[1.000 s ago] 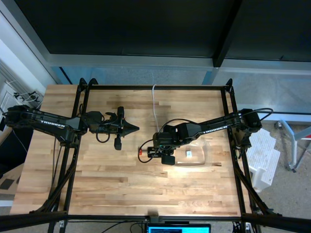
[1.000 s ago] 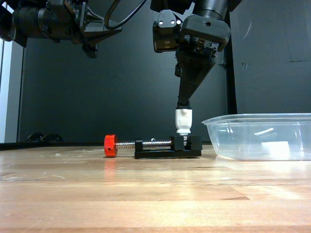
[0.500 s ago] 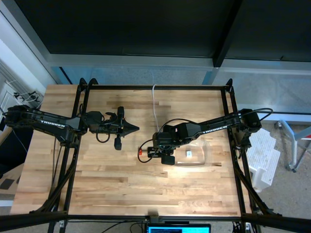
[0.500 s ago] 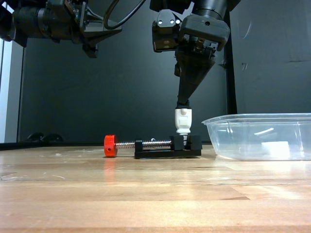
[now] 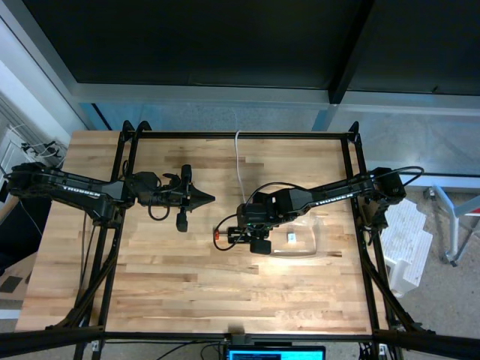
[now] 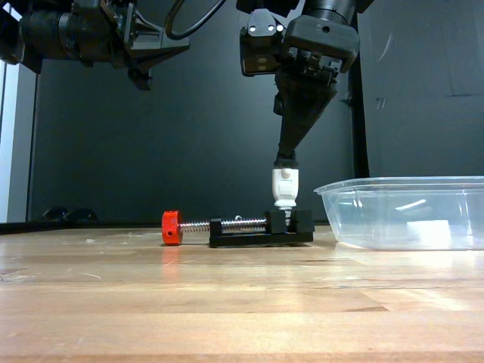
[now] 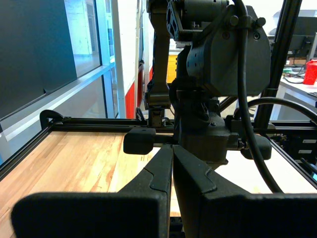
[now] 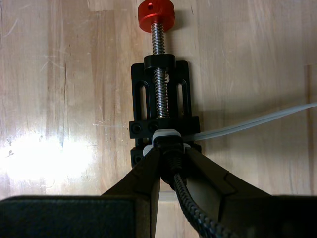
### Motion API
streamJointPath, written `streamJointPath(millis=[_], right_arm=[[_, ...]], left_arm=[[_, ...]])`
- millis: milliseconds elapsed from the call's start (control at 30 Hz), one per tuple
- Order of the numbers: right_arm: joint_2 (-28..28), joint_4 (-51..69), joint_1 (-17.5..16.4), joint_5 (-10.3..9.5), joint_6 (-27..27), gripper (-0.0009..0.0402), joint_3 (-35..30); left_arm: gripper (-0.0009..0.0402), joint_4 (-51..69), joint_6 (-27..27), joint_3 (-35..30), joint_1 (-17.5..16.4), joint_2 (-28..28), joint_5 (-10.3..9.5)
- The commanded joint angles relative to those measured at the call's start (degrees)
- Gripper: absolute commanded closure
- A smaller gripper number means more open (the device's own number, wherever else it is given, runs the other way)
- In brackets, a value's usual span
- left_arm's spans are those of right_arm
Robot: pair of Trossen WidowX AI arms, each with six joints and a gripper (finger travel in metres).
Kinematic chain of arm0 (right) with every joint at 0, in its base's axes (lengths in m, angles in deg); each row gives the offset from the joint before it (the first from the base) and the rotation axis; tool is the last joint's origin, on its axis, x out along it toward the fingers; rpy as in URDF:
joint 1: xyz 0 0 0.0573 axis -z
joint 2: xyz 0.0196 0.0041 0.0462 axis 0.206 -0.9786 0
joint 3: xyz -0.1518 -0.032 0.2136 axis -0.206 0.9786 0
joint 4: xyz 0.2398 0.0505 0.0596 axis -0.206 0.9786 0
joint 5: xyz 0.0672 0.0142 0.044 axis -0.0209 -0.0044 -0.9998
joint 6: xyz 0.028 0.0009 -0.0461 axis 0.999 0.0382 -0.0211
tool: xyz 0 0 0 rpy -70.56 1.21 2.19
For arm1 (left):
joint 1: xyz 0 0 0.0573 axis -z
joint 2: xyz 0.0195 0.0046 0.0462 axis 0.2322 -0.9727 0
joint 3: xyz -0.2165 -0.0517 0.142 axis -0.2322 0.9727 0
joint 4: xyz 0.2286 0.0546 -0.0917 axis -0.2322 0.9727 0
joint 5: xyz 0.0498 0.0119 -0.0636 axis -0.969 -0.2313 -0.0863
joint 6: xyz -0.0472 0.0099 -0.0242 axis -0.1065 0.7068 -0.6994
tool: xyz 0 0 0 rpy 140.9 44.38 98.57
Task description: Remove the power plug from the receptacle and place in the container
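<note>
The receptacle [image 8: 163, 114] is a black block with a red knob [image 8: 156, 15]. It lies on the wood left of the container [image 6: 401, 215], its white socket face [image 6: 284, 189] standing upright. The power plug [image 8: 171, 159], black with a braided lead, sits in the socket's top. My right gripper [image 8: 171, 151] points straight down over it [image 6: 286, 159], and its fingers [image 8: 148, 166] press both sides of the plug. My left gripper [image 5: 206, 199] hangs shut and empty, high over the table's left half [image 6: 162, 49], away from the receptacle.
A long white cable [image 5: 238, 161] runs from the receptacle toward the table's far edge. A small white square piece [image 5: 291, 238] lies in the clear container [image 5: 304, 240]. A black frame borders the table.
The right arm's wrist has shifted slightly up and to the right while its fingertips stay on the plug. The socket and receptacle have not moved. The left arm is still.
</note>
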Motion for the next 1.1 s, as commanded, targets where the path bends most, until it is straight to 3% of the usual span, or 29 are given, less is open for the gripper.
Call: streamJointPath(millis=[33,667,900,1100], right_arm=[[1.2,0.63,-0.02,-0.13,0.02,0.0393,-0.17],[6.27,6.69,-0.57,-0.13,0.2,0.0393,-0.61],[10.32,5.84,-1.79,0.13,1.66,0.0393,4.72],[15.37,-0.26,-3.17,0.09,1.92,0.0393,13.38]], left_arm=[[0.0393,-0.02,0.0,-0.02,0.0,-0.02,0.0],[0.0393,-0.02,0.0,-0.02,-0.02,0.02,0.0],[0.0393,-0.02,0.0,-0.02,-0.04,0.04,0.0],[0.0393,-0.04,0.0,-0.02,0.0,0.0,0.02]])
